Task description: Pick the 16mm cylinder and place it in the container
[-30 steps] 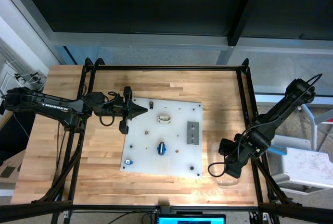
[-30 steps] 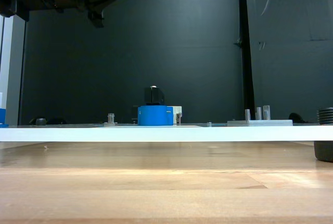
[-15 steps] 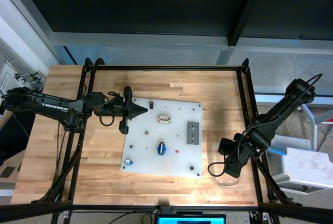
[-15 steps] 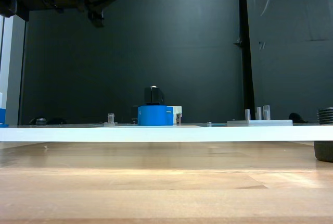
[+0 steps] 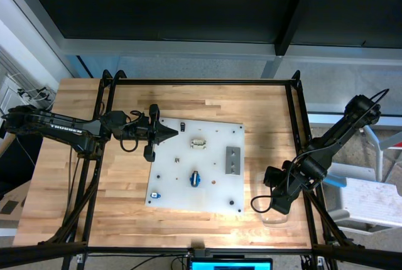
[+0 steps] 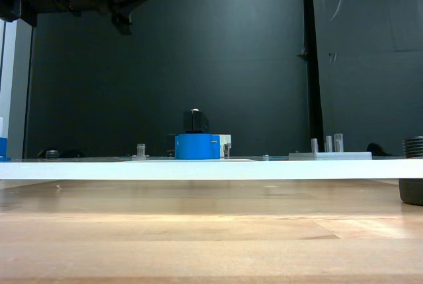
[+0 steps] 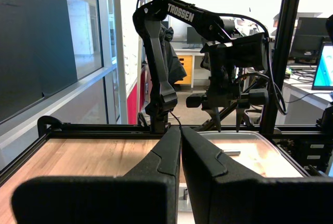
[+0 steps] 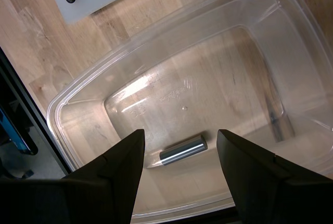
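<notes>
Clear container [image 8: 171, 47] holds 16mm cylinder [image 8: 183, 150] under right gripper [image 8: 178, 134]; left gripper [image 5: 172, 131] over board [image 5: 213, 154].

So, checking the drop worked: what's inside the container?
The 16mm cylinder lies on its side in the container, below the open right gripper, whose fingers hide some floor. The shut left gripper hangs over the white board's left edge.
</notes>
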